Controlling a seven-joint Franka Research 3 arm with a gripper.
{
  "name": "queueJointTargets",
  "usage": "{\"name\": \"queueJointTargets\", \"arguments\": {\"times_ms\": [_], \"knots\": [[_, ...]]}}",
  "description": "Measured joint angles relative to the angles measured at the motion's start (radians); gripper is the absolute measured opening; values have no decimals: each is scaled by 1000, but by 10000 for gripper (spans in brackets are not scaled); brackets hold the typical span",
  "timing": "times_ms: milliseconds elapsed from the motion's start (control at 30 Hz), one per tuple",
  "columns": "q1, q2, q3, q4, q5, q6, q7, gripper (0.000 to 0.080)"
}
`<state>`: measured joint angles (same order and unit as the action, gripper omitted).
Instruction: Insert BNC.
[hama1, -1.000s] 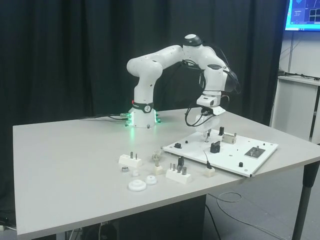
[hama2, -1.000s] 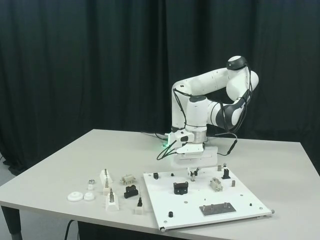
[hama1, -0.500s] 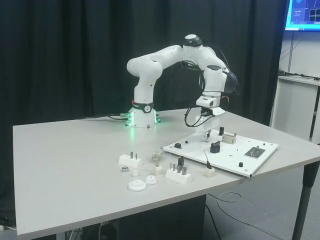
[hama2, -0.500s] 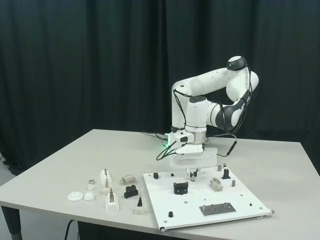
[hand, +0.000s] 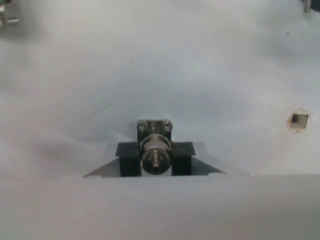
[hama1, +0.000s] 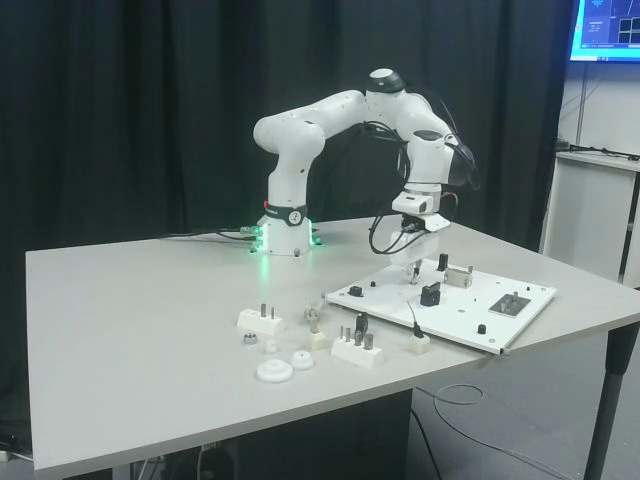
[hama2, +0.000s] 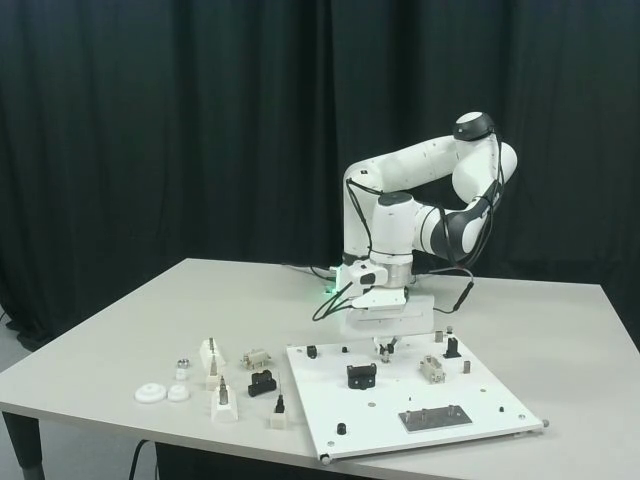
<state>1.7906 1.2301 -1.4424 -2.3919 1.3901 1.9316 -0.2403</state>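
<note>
In the wrist view a grey metal BNC connector (hand: 155, 150) stands upright on the white board (hand: 210, 75), with a small square flange at its base. My gripper (hand: 155, 160) is shut on it, and a black fingertip (hand: 129, 159) presses against each side. In both room views the gripper (hama1: 412, 262) (hama2: 385, 347) points straight down at the back part of the white board (hama1: 500, 325) (hama2: 480, 400). The connector is too small to make out there.
The board carries black blocks (hama1: 431, 294) (hama2: 361, 375), a grey plate (hama1: 510, 303) (hama2: 434, 416) and a small square hole (hand: 299, 119). Beside the board on the grey table stand white holders (hama1: 259, 319) (hama2: 212, 360) and white gears (hama1: 272, 372) (hama2: 155, 393).
The hand has risen very slightly over the back of the board. Nothing else has moved.
</note>
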Motion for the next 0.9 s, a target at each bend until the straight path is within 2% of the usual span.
{"name": "queueJointTargets", "arguments": {"times_ms": [900], "knots": [[-7,0,0,6,-8,-6,-272,126]]}}
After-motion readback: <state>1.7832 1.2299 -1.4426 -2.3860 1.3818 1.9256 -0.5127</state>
